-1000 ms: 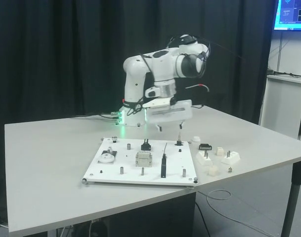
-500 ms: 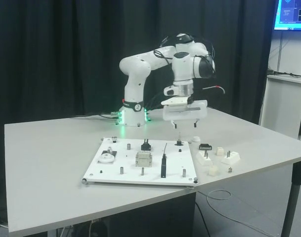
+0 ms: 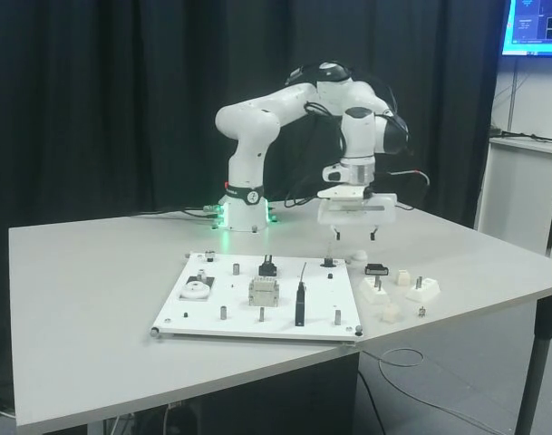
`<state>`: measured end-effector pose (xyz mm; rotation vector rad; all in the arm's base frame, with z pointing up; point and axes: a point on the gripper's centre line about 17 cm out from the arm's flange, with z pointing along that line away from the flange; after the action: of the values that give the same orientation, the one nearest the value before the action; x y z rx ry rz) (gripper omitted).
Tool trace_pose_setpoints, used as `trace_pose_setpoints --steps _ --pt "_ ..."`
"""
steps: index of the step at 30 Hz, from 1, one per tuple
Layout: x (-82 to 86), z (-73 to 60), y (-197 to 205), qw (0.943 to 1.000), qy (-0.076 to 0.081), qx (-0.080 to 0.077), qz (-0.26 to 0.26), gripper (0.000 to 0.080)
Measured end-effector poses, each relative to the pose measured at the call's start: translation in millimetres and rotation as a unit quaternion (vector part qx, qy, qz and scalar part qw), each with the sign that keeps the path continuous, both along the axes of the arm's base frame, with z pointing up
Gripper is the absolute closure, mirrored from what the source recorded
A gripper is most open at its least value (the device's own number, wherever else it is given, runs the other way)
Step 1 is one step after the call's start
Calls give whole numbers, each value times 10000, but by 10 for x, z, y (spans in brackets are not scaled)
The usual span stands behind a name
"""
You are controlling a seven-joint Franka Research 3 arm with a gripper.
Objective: Pick medium gear.
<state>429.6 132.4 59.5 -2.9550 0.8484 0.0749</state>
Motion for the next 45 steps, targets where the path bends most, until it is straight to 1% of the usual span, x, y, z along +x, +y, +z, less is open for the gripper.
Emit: trace_pose_setpoints --steps 6,14,22,32,45 --pt "-98 -151 201 10000 49 -78 12 3" --pt "-157 -321 360 9997 -17 -235 -10 3" --pt "-186 -444 463 9993 -113 -347 -46 3" --pt "-196 -521 494 9988 -186 -448 -78 3" --pt "-169 -529 474 9983 -257 -508 -75 3"
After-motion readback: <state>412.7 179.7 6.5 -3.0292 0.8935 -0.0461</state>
